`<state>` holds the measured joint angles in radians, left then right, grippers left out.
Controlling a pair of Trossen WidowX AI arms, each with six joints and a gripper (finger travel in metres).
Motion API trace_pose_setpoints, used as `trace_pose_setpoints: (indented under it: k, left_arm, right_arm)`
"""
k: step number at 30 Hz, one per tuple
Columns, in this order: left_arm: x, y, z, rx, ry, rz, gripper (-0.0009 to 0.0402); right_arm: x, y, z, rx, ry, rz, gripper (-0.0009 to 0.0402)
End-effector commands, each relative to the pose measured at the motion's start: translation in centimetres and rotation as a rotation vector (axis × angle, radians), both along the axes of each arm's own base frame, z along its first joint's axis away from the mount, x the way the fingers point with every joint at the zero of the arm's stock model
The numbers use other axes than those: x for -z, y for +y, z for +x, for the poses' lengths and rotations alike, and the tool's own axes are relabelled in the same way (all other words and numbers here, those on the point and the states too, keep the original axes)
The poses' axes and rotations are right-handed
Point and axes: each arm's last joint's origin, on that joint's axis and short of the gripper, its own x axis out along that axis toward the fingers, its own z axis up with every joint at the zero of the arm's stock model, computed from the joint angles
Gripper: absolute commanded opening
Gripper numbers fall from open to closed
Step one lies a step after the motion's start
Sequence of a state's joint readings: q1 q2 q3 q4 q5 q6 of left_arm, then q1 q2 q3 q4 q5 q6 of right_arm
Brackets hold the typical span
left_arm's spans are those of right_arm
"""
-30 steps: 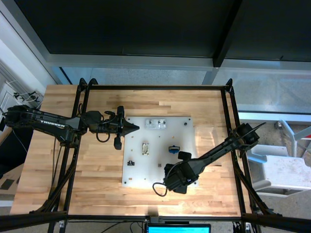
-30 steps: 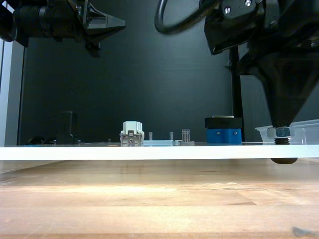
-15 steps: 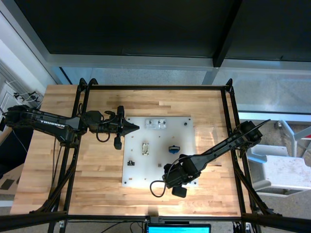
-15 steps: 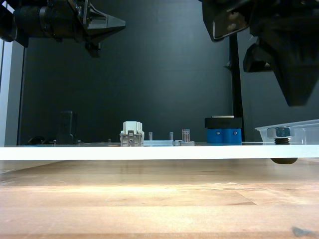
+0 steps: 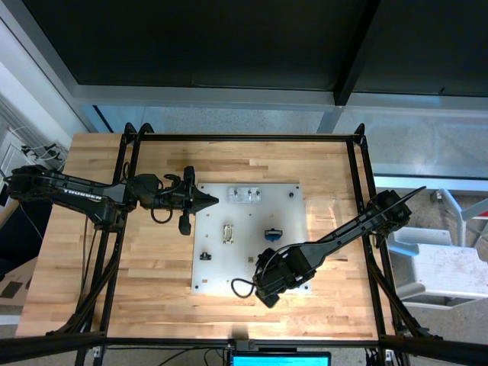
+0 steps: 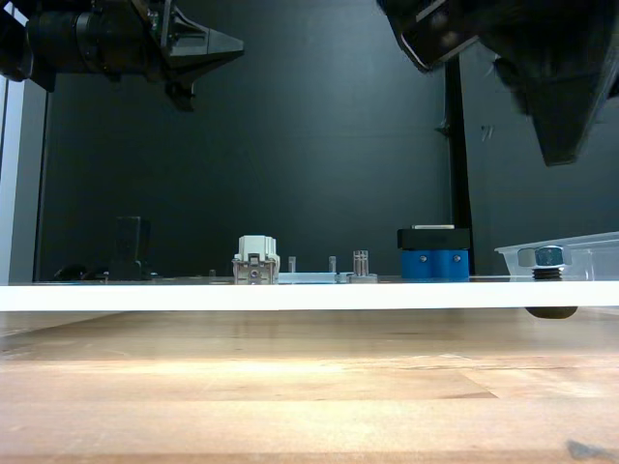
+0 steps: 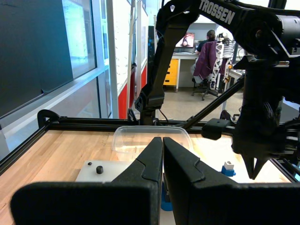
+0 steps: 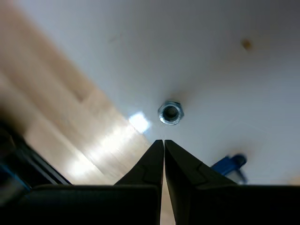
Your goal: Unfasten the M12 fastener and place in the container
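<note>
The wooden worktop (image 5: 152, 297) carries a white square board (image 5: 217, 267), with one black arm reaching in from each side. The left arm (image 5: 69, 193) lies level above the worktop, and the right arm (image 5: 343, 232) slants down towards the board's near right edge. In the left wrist view the right arm bears the white word TROSSEN. The left hand (image 7: 162, 139) hangs high over the board's left part, pointing inward, its fingers pressed together on nothing. The right hand (image 8: 164, 141) points straight down, its fingers also pressed together and empty. The container (image 7: 129, 136), a shallow clear tray, lies on the worktop just beside the board's right edge. A blue block (image 6: 433, 261) and a pale connector (image 6: 255, 261) stand mid-board. The M12 nut (image 8: 170, 113) sits on its stud (image 6: 548, 275) on the board, outside the container. It lies well below the right hand's tips and apart from them, slightly to their left in the low view. Its bore stands upright, opening towards the right wrist camera, with its flat faces level and the black ribs showing just beneath it.
</note>
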<state>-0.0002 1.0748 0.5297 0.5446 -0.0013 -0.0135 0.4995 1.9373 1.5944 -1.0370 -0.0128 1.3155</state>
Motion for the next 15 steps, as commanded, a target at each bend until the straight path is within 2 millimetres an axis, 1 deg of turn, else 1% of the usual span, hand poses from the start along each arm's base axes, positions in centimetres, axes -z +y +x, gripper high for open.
trace_pose_setpoints:
  k: [1,3,15]
  left_arm:
    - [0.0,0.0,0.0,0.0,0.0,0.0,0.0]
    - [0.0,0.0,0.0,0.0,0.0,0.0,0.0]
    - [0.0,0.0,0.0,0.0,0.0,0.0,0.0]
  right_arm:
    - [0.1,0.0,0.0,0.103,0.022,0.028,0.0033]
    - [0.2,-0.1,0.1,0.193,0.031,0.032,0.0056]
    - [2.6,0.1,1.4,0.446,0.093,0.037,0.0217]
